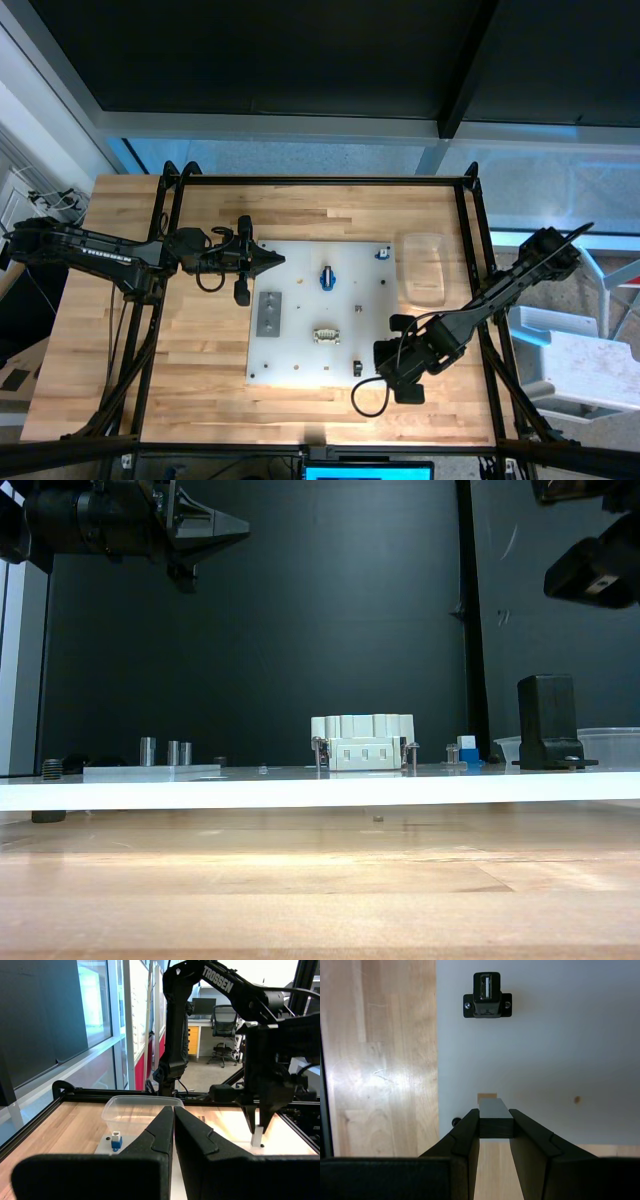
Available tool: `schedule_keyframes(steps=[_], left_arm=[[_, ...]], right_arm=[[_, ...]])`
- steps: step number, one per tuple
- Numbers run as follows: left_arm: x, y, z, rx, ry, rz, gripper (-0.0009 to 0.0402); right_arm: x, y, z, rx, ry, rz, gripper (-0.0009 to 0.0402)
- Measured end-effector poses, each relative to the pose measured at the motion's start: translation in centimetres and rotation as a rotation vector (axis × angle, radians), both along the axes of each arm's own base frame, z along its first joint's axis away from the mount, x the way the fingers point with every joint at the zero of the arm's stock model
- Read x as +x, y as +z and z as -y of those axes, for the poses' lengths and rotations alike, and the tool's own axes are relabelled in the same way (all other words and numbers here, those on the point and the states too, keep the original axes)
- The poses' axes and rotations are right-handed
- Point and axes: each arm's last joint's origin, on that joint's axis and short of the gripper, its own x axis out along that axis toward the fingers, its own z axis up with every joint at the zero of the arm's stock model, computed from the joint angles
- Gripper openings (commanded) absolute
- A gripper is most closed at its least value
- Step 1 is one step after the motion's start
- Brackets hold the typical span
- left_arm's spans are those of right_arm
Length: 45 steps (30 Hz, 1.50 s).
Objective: Pick the 16mm bar from the taskboard and place it in the container
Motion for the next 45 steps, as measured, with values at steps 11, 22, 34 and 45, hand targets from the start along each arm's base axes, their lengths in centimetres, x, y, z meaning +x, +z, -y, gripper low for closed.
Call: schedule_keyframes(steps=[11,22,34,45], left_arm=[[0.0,0.0,0.0,0.0,0.0,0.0,0.0],[0.0,0.0,0.0,0.0,0.0,0.0,0.0],[0.0,0.0,0.0,0.0,0.0,0.0,0.0],[0.0,0.0,0.0,0.0,0.0,0.001,0.0]], right_arm=[[-1.5,3.1,1.3,0.05,-0.002,0.067,0.0034],[-2.2,4.4,2.7,0.055,-0.027,0.076,0.0034],[-2.6,4.7,8.0,0.043,-0.201,0.072,0.0034],[-4.3,4.6,13.0,-0.019,-0.269,0.032,0.0034]])
